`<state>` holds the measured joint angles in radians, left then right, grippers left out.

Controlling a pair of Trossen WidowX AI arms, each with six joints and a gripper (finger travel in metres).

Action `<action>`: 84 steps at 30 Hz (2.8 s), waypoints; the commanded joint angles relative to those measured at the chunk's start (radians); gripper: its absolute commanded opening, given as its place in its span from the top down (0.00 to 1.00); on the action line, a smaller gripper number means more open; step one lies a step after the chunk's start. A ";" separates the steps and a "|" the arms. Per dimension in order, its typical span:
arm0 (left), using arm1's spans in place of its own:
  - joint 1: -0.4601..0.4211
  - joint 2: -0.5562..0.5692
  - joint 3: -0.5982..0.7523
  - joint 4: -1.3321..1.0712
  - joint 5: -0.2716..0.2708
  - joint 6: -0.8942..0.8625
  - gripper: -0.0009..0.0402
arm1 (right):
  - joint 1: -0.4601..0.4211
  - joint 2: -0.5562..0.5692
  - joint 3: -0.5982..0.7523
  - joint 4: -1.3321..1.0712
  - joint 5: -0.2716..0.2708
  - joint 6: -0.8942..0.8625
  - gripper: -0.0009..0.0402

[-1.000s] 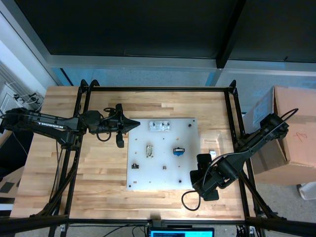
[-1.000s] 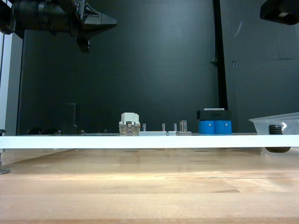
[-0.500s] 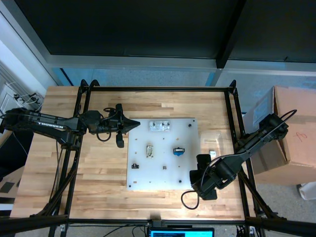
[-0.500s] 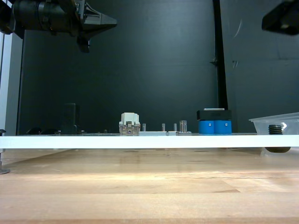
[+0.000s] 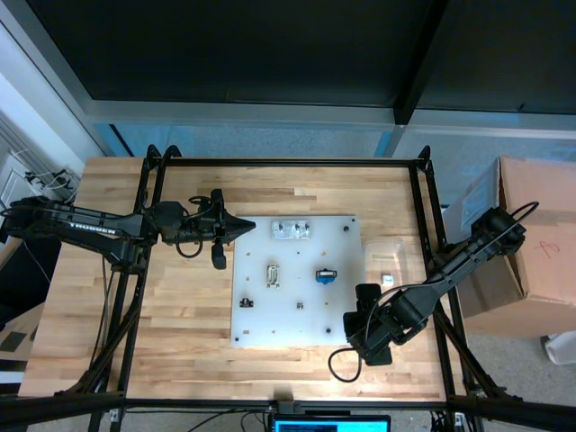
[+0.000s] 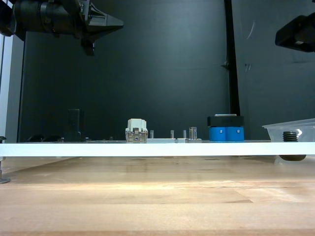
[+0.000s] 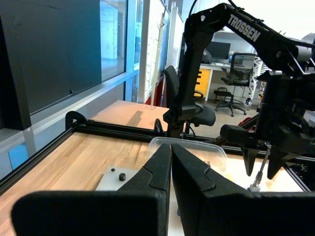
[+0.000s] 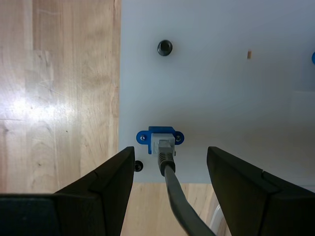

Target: Pick the RJ45 connector and install on the taskboard

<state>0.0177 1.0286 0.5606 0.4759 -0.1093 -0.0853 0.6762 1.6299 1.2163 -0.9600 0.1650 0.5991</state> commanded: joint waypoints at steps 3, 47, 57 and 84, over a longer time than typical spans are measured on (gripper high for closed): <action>0.000 0.000 0.000 0.000 0.000 0.000 0.98 | 0.001 0.001 -0.003 0.001 0.000 -0.002 0.59; 0.000 0.000 0.000 0.001 0.000 0.000 0.98 | 0.008 0.022 -0.083 0.087 -0.009 0.026 0.98; 0.000 0.000 0.000 0.001 0.000 0.000 0.98 | 0.008 -0.002 -0.072 0.089 -0.016 0.024 0.87; 0.000 0.000 0.000 0.000 0.000 0.000 0.98 | 0.007 -0.222 -0.069 -0.031 -0.007 0.072 0.53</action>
<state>0.0177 1.0290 0.5606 0.4759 -0.1093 -0.0849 0.6830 1.4132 1.1458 -0.9894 0.1570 0.6724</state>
